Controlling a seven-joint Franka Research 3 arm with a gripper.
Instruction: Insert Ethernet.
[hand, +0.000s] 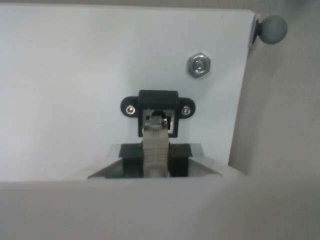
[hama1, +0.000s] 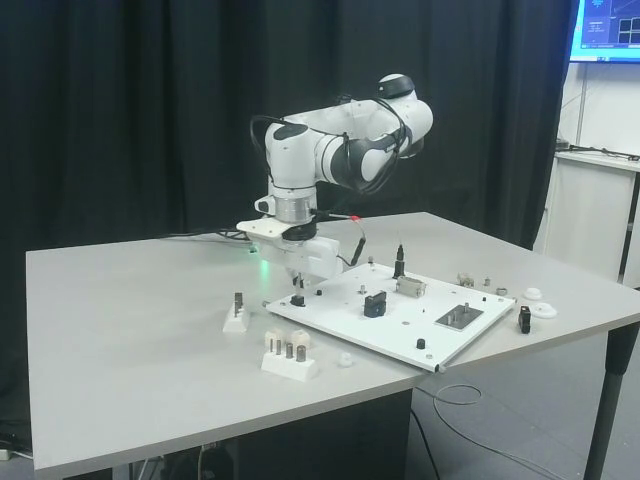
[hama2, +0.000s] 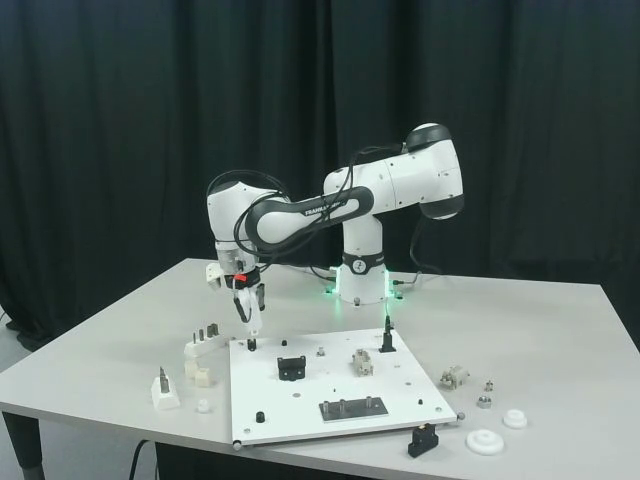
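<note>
Gripper (hand: 155, 161) pinches Ethernet plug (hand: 154, 142), tip entering socket (hand: 158, 111)

The white seven-joint robot arm (hama2: 350, 200) is built of rounded, glossy shells with black bands at its joints. Black lettering runs along one black-backed link in the second room view, too small to read. A thin black cable (hama2: 240, 225) loops beside the wrist. The cylindrical white base (hama2: 362, 270) has a black ring and a green light glowing at its foot. A flat white mounting plate (hama1: 262, 228) sits beneath the grey-ringed wrist flange.
</note>
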